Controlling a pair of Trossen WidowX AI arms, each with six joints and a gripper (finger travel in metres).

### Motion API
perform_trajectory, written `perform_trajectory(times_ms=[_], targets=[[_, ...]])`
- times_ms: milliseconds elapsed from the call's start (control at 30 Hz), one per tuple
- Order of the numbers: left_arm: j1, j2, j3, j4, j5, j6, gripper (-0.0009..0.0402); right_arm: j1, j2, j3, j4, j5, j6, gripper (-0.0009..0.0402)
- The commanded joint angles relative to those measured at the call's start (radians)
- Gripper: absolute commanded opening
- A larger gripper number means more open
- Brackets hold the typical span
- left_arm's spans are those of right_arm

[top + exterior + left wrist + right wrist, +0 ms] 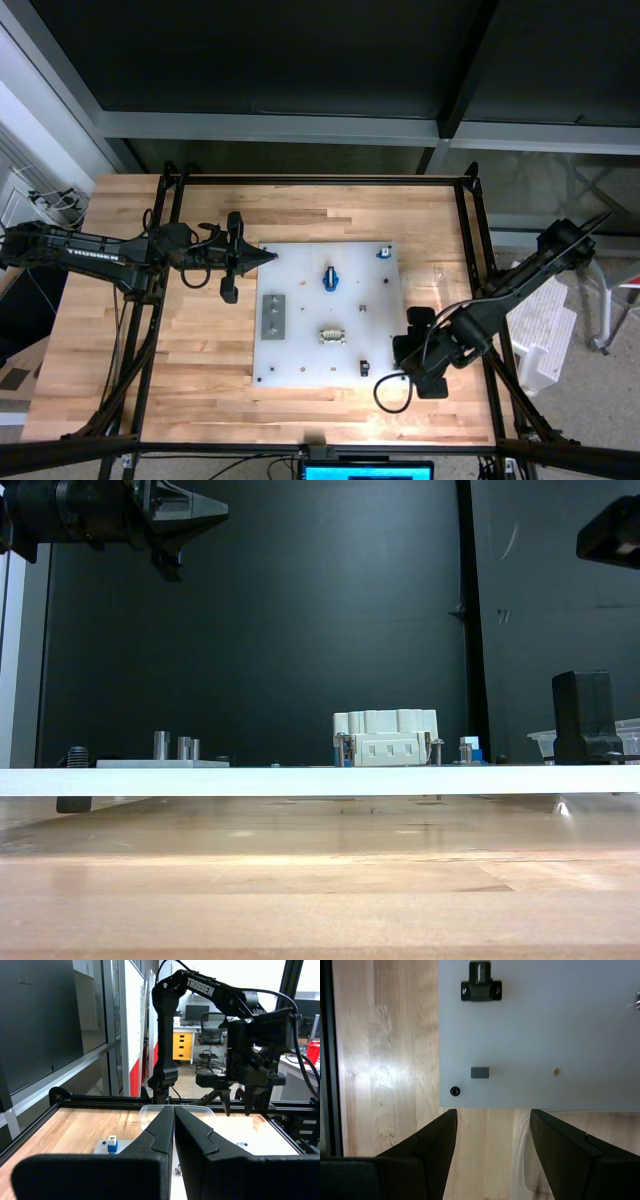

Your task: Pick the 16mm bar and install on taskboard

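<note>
Bar unseen: the right gripper (492, 1115), open and empty by the board's (545, 1020) near right corner, should find it first, while the left gripper (174, 1110), closed, hovers above the board's far left corner.

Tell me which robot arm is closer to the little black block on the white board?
Right. The right end effector hangs open over the white board's near right edge, close by the black block. The left end effector, shut, is high over the far left corner.
</note>
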Motion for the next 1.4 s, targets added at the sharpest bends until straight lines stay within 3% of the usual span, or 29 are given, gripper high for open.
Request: perform_trajectory(times_ms=[33, 400, 533, 633, 867, 1100, 1400], targets=[[0.000, 0.000, 0.000, 0.000, 0.000, 0.000, 0.0000, -0.024, -0.024, -0.005, 0.001, 0.008, -0.021, 0.0175], [0.000, 0.000, 0.000, 0.000, 0.000, 0.000, 0.0000, -0.195, -0.159, -0.055, 0.087, 0.010, -0.200, 0.0073], [0.000, 0.000, 0.000, 0.000, 0.000, 0.000, 0.0000, -0.277, -0.200, -0.056, 0.108, 0.062, -0.286, 0.0031], [0.000, 0.000, 0.000, 0.000, 0.000, 0.000, 0.0000, -0.349, -0.229, -0.056, 0.141, 0.058, -0.374, -0.0004], [0.000, 0.000, 0.000, 0.000, 0.000, 0.000, 0.0000, -0.482, -0.289, -0.056, 0.278, 0.048, -0.543, -0.0001], [0.000, 0.000, 0.000, 0.001, 0.000, 0.000, 0.0000, -0.603, -0.348, -0.128, 0.543, -0.058, -0.607, 0.0000], [0.000, 0.000, 0.000, 0.000, 0.000, 0.000, 0.0000, -0.667, -0.423, -0.284, 0.857, -0.090, -0.635, 0.0000]])
